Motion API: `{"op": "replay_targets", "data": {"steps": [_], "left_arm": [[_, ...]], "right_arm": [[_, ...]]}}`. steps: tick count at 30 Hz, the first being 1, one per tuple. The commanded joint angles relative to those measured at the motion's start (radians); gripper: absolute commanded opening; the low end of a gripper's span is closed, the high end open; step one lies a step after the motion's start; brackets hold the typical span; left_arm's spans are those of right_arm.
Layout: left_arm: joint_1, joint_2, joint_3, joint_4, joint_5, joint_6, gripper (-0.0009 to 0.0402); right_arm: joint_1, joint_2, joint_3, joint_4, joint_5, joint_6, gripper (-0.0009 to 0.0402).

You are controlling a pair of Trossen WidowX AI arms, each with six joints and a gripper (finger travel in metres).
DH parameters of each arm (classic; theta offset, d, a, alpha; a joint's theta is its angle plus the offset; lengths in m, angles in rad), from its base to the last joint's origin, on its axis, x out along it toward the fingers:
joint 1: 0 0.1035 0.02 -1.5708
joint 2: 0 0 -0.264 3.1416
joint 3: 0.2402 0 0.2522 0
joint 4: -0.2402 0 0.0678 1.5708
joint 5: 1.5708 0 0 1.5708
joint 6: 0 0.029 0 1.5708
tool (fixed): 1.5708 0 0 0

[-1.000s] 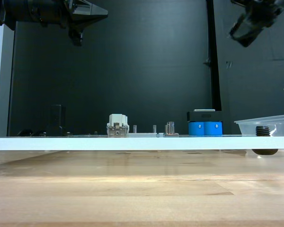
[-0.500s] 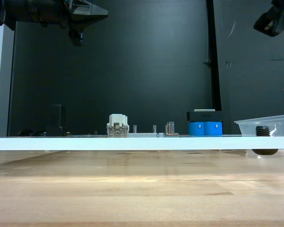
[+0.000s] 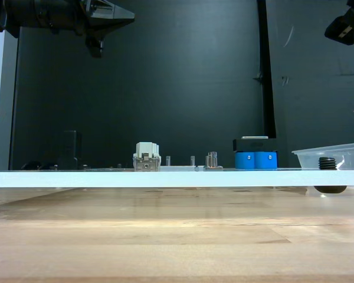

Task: Pick the RJ45 connector and install on the taskboard

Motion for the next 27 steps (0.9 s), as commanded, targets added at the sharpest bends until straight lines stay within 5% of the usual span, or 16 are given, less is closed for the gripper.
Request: {"op": "replay_targets", "data": {"steps": [1,12,27], "left_arm": [[0.000,0.000,0.000,0.000,0.000,0.000,0.0000],[0.000,0.000,0.000,0.000,0.000,0.000,0.0000],[0.000,0.000,0.000,0.000,0.000,0.000,0.0000]], "right_arm": [[0.002,0.021,-0.024,-0.031,0.001,0.000,0.0030],[0.008,0.101,-0.209,0.052,0.053,0.004,0.0175],[0.125,0.175,-0.401,0.243,0.092,0.005,0.0185]]}}
